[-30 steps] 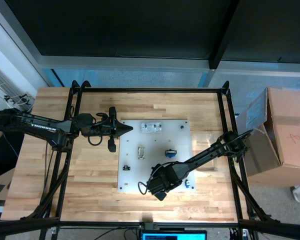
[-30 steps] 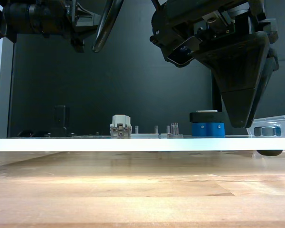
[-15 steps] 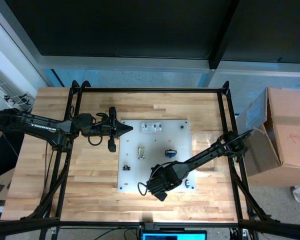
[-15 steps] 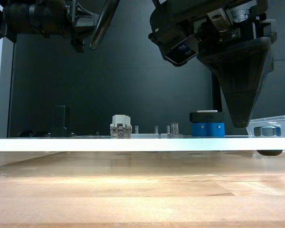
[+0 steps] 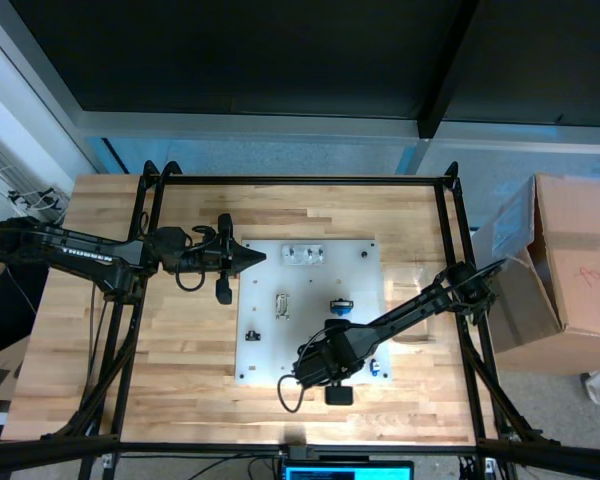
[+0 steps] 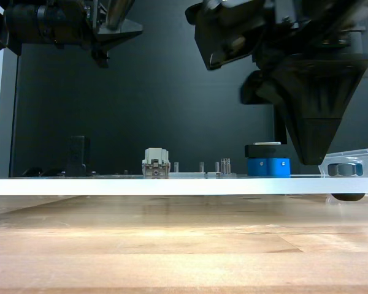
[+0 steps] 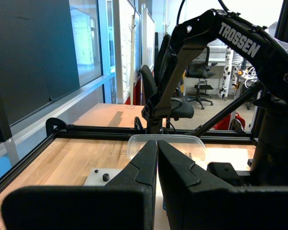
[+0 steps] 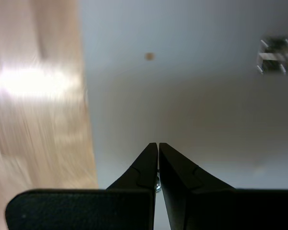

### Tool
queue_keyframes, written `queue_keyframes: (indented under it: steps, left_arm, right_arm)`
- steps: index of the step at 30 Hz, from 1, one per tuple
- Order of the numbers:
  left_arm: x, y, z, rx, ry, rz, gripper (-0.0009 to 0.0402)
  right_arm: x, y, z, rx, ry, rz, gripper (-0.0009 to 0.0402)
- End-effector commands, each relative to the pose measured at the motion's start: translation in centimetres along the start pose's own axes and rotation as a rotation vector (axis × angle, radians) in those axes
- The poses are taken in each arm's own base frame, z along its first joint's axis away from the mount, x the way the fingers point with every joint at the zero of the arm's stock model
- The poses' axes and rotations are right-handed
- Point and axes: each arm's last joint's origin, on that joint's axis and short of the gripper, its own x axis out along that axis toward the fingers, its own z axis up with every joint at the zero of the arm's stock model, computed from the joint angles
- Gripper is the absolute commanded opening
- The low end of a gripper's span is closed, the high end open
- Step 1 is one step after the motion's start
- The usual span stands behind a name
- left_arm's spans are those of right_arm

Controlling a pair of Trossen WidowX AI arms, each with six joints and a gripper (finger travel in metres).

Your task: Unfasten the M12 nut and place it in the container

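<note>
The right tool (image 8: 158, 144) is closed, its fingers pressed together on nothing. It hangs tip-down over the white board (image 5: 310, 290), close to the near edge. Just to its right in the low view sits the small silver nut (image 6: 343, 169), apart from the tool. It appears to be on its stud in front of the clear tray (image 6: 363, 157) rather than inside it. The left tool (image 7: 157, 143), likewise closed and empty, hovers by the board's far left edge above the counter (image 5: 180, 340). By my reading, unfastening is not yet done. Next, the right tool must open, settle over the nut, grip it and unscrew.
</note>
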Motion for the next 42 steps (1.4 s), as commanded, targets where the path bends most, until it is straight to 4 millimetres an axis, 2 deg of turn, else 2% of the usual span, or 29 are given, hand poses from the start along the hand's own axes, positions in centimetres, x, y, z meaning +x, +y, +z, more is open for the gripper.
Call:
queue_keyframes:
  steps: [1,12,15,26,28,37,42]
  left_arm:
    - [0.0,0.0,0.0,0.0,0.0,0.0,0.0]
    - [0.0,0.0,0.0,0.0,0.0,0.0,0.0]
    - [0.0,0.0,0.0,0.0,0.0,0.0,0.0]
    - [0.0,0.0,0.0,0.0,0.0,0.0,0.0]
    - [0.0,0.0,0.0,0.0,0.0,0.0,0.0]
    - [0.0,0.0,0.0,0.0,0.0,0.0,0.0]
    - [0.0,0.0,0.0,0.0,0.0,0.0,0.0]
  right_arm:
    - [0.0,0.0,0.0,-0.207,0.001,0.003,0.0004]
    - [0.0,0.0,0.0,-0.692,0.0,0.004,0.0004]
    - [0.0,0.0,0.0,-0.78,-0.002,0.004,0.0004]
    - [-0.1,0.0,0.0,-0.776,-0.002,0.004,0.0004]
    - [-0.5,0.0,-0.1,-0.71,-0.012,0.004,0.0004]
    - [-3.5,-0.5,-1.3,0.085,-0.022,0.015,0.0004]
    - [-5.4,-0.8,-2.2,0.424,-0.013,0.02,0.0004]
